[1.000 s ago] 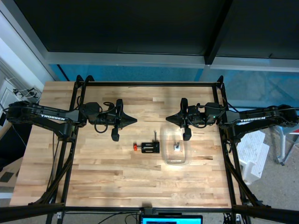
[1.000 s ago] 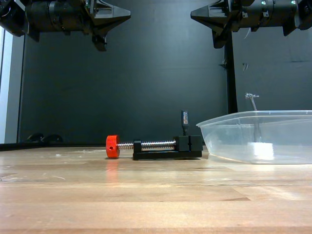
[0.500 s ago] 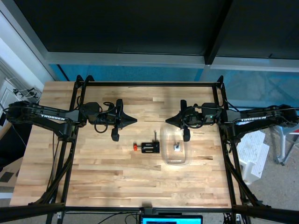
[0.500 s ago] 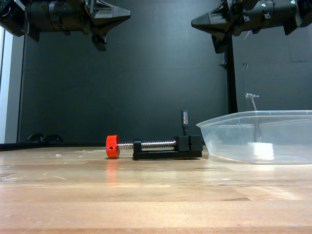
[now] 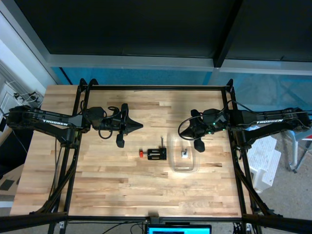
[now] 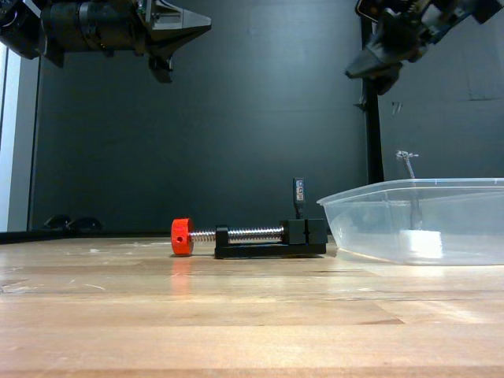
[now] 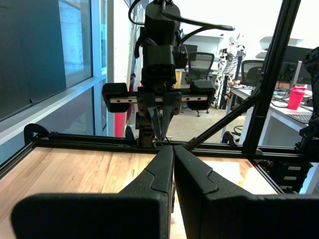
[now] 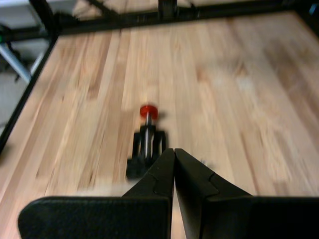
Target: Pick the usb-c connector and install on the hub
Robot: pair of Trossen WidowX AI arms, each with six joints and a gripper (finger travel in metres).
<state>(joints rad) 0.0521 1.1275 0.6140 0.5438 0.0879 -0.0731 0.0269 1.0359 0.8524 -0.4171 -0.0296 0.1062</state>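
Both clenched, empty: left gripper [image 5: 140, 126] high over wooden table [image 5: 122, 187]; right gripper [image 6: 353, 72] tilted near clear tub [image 6: 350, 224] holding usb-c connector [image 5: 185, 153].

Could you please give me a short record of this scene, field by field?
connector: small white usb-c connector lying free in the clear tray, held by neither claw
vise: black vise beside the tray, a small part standing upright in it
left claw: shut, level, high over the table, apart from the vise
right claw: shut, raised near the tray's far end, tilted downward
CHANGE: right claw has tipped downward from level; connector has not moved
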